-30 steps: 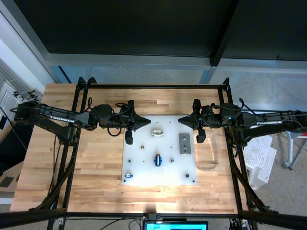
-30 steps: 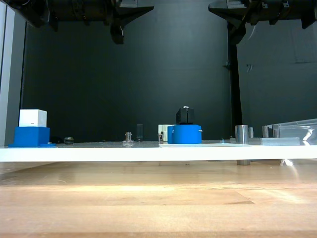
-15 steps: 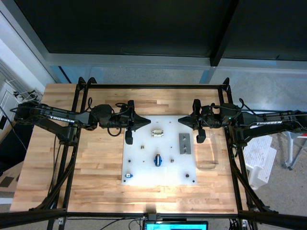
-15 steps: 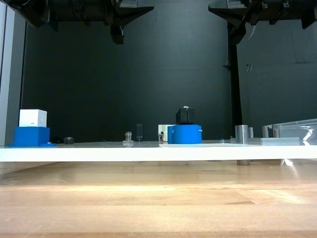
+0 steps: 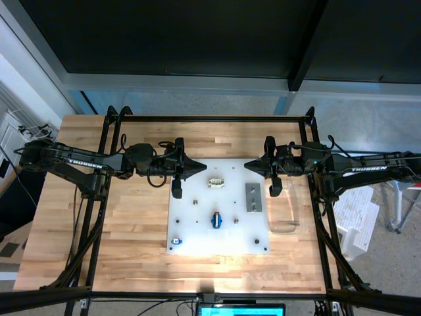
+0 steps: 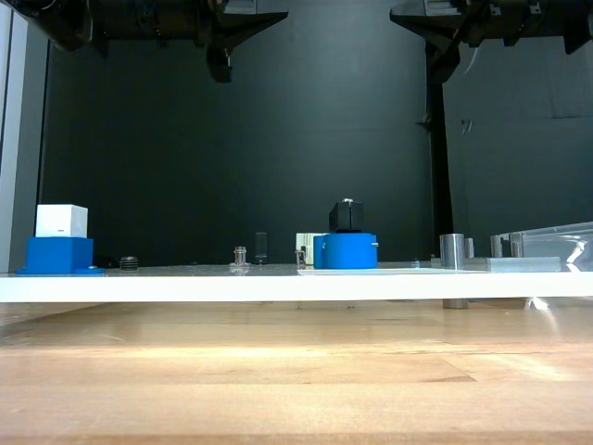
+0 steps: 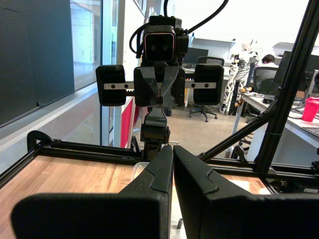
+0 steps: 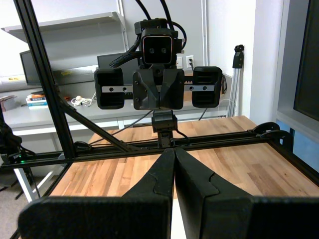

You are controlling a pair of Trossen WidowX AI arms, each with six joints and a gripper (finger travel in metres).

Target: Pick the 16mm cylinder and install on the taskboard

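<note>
fingers of the left gripper (image 5: pixel 201 167) and right gripper (image 5: pixel 248 164) are pressed together, empty, above the flat white square taskboard (image 5: pixel 197 230).

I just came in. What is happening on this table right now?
Nothing is being handled at this moment. The left gripper and the right gripper are both shut and empty. They hang high over the far edge of the white board, pointing at each other. A small silver peg stands on the board beside the blue fitting, and neither gripper is near it.
</note>
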